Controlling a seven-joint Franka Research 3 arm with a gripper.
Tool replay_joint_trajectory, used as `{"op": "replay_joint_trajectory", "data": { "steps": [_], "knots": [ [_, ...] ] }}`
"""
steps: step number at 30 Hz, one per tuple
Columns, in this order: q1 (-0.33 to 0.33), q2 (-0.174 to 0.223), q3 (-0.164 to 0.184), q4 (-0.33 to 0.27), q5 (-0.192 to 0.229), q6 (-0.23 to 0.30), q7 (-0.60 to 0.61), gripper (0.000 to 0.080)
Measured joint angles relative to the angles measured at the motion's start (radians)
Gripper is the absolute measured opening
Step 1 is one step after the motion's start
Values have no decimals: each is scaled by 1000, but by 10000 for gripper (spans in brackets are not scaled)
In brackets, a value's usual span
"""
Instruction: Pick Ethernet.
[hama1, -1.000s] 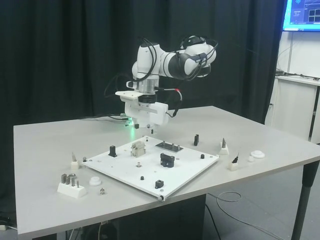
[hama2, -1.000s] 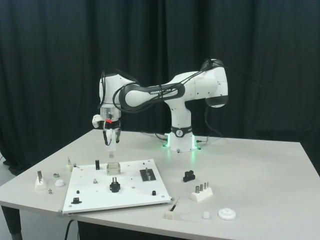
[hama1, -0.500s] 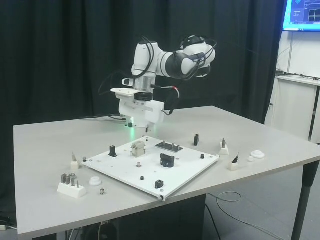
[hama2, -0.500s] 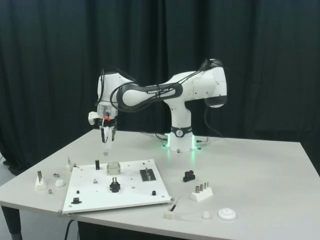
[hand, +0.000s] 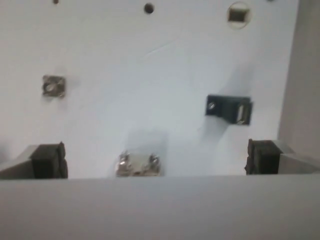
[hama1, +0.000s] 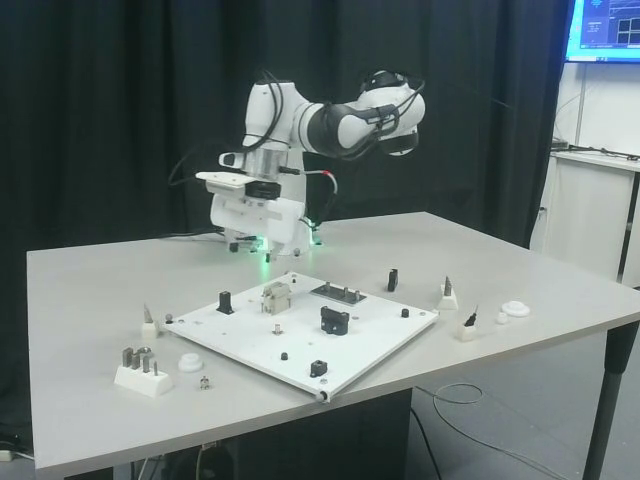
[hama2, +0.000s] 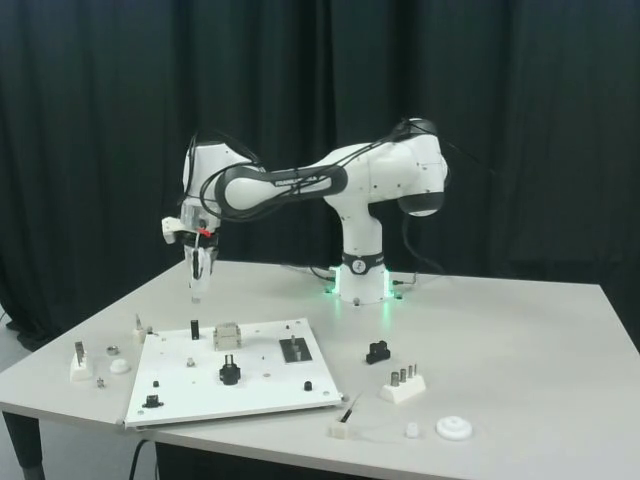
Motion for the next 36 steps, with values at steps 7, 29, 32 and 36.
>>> {"op": "replay_joint_trajectory", "data": {
  "steps": [7,29,32,36],
  "knots": [
    [-50,-1,0,0,22,-3,-118,800],
    [-221,-1,0,6,154,-35,-364,800],
    [-246,-1,0,14,161,-46,-398,800],
    [-282,-1,1,32,164,-62,-445,800]
  ]
}}
